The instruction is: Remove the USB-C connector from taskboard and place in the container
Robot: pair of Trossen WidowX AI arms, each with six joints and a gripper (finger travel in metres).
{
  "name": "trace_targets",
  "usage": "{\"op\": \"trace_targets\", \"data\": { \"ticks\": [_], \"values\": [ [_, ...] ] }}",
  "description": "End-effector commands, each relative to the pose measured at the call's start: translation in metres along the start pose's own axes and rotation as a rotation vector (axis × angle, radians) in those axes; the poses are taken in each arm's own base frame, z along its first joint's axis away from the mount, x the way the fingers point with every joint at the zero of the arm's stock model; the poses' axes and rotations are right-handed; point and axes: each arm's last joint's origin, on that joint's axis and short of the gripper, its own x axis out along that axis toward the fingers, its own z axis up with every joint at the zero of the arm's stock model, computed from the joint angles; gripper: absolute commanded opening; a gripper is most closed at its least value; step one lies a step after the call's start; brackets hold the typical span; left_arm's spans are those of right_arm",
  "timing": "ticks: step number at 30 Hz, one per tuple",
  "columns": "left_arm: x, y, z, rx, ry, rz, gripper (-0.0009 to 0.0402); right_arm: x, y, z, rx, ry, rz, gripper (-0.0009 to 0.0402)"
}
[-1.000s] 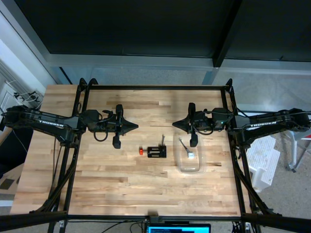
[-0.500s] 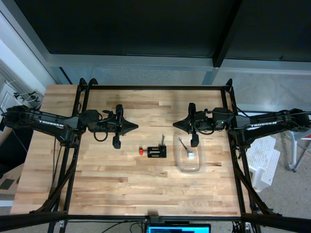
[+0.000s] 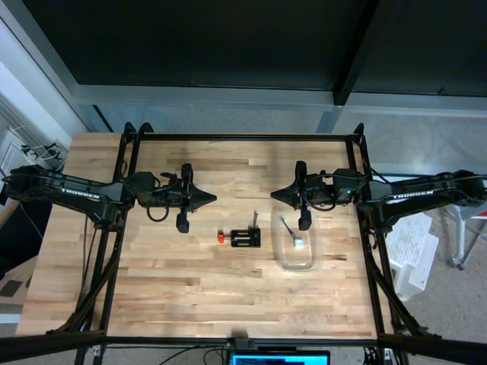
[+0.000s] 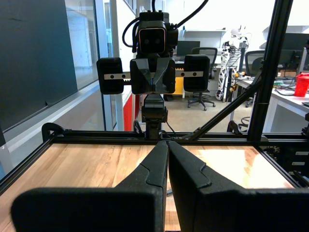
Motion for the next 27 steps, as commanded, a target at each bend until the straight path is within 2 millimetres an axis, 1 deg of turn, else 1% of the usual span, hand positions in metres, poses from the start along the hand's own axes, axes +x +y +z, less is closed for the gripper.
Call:
{"op": "trace_targets", "data": {
  "ticks": [1, 9, 27],
  "values": [
    [0.0001, 0.0, -0.0001, 0.0, 0.0, 0.0, 0.0, 0.0001, 0.0001, -0.0001, -0.001, 0.0, 0.0, 0.0],
    [0.0001, 0.0001, -0.0001, 0.0, 0.0, 0.0, 0.0, -0.0009, -0.0001, -0.004, 0.006, -0.01, 0.0, 0.0],
    [0.0, 0.0, 0.0, 0.0, 0.0, 0.0, 0.0, -0.0009, -0.0001, -0.004, -0.003, -0.01, 0.0, 0.0]
  ]
}}
